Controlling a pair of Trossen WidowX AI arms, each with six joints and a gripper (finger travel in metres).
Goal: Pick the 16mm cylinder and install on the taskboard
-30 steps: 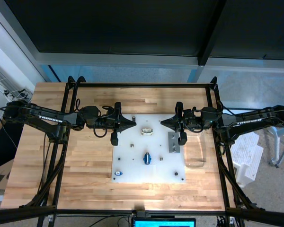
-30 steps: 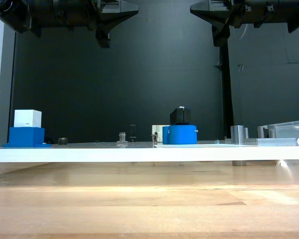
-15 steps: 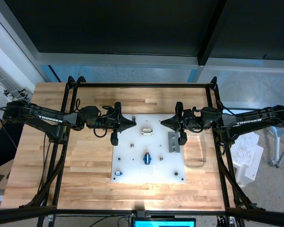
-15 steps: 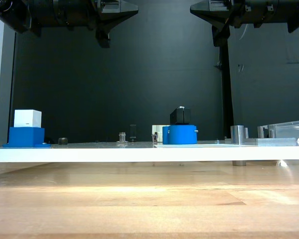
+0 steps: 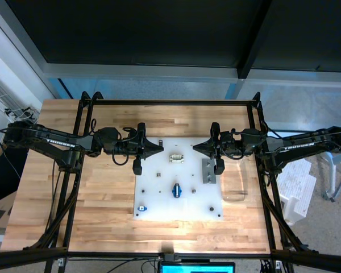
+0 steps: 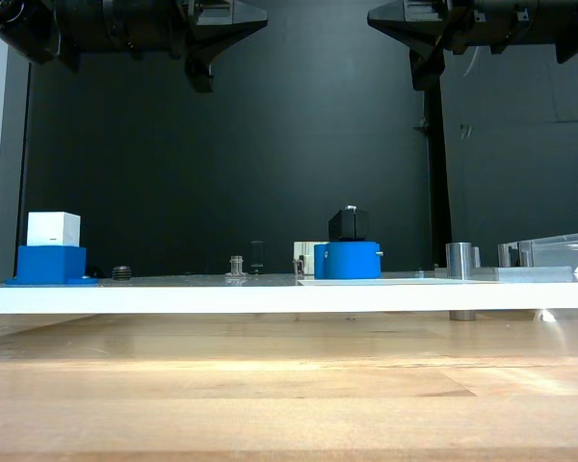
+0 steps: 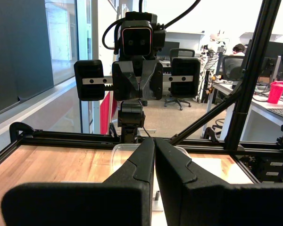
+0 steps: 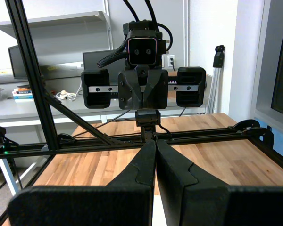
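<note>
Same: L gripper (image 5: pixel 161 148), R gripper (image 5: pixel 194 148) (both closed) above taskboard (image 5: pixel 159 198), wood table (image 5: pixel 102 190)

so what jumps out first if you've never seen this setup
The two black arms facing each other tip to tip: left gripper and right gripper, both shut, hover over the far end of the white taskboard. On the board, the blue knob near its middle stands out.

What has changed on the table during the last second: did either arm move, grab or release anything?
Nothing visibly changed. The left pincer hangs shut and empty, high over the far end of the white board. The right pincer hangs opposite it, also shut and empty, with the two tips facing each other. The parts on the board lie as before.
</note>
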